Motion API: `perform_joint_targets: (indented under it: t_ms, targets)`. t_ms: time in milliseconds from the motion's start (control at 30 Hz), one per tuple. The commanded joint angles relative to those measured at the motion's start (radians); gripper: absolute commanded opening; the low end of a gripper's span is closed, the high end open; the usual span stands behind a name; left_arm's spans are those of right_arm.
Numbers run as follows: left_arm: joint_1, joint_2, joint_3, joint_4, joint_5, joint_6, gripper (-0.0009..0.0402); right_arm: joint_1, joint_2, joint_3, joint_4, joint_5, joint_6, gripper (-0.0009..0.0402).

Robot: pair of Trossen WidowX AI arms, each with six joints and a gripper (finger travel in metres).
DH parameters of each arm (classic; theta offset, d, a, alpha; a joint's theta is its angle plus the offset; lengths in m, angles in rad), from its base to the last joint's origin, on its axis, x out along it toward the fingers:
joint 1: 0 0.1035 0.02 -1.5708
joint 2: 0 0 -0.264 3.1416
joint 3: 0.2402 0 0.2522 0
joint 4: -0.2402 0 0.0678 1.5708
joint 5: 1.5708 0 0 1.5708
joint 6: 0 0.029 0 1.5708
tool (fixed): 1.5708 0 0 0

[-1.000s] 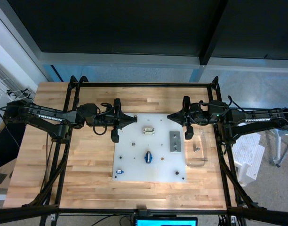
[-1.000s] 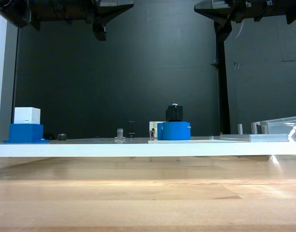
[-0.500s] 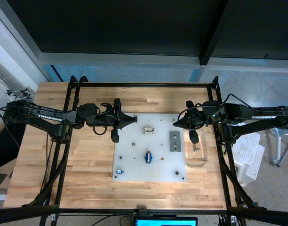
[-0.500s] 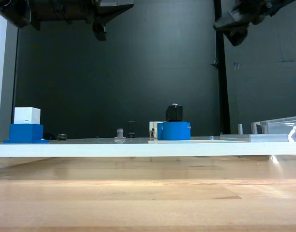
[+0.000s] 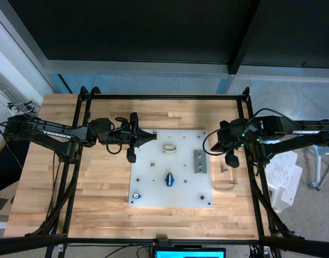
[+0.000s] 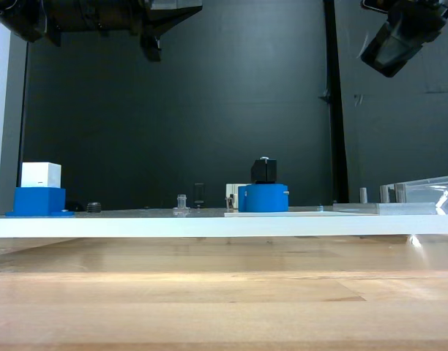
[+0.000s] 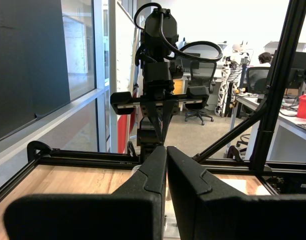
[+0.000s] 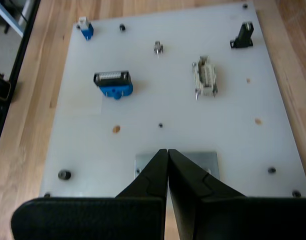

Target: Pick the 16mm cylinder and install on the taskboard

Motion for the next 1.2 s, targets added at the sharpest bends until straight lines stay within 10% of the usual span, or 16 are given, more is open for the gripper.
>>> perform_joint_targets:
  t_ms: [33,1200]
  targets:
    - [0.000,0.000,0.000,0.000,0.000,0.000,0.0001,0.002,0.006,0.018,-0.056,0.000,-0.002,0.0000]
    - [0.000,0.000,0.000,0.000,0.000,0.000,0.0001,0.121,0.050,0.051,-0.475,0.041,0.156,0.0006]
